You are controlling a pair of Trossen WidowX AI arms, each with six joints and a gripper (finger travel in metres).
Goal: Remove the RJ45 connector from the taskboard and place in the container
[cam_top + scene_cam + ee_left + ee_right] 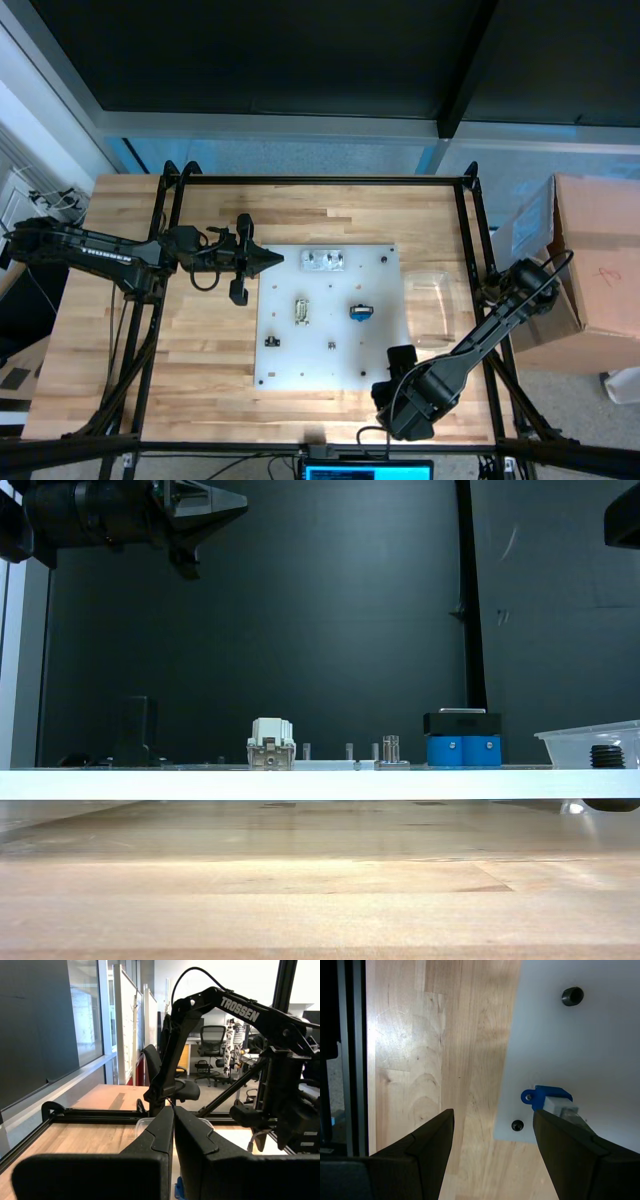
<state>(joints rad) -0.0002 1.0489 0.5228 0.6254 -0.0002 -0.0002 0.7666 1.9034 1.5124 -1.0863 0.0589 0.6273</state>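
Left gripper (278, 260): we see it raised over the board's (300, 355) left edge, on its far half, pointing level across the bench (200, 340) toward the right arm; it touches nothing.
Left fingers (160, 1135): clenched, the two inner faces pressed together along their length, with nothing between them.
Right gripper (400, 357): we find it above the board's near right corner, pointing down at the bench and the board's edge.
Right fingers (432, 1145): released and spread wide, with only bare wood and white board showing in the gap between them; they hold nothing and touch nothing.
RJ45 connector (361, 313): we see it on the board, right of centre, lying in its blue holder (547, 1095) with its grey body sticking out of one side. It is well apart from both grippers. How deep it sits in the holder we cannot tell.
Container (432, 305): a clear tub standing on the bench just beside the board's right edge, past the right gripper on the far side; we see no connector in it.
Board: white, flat on the bench, and it also carries a few small metal fittings.
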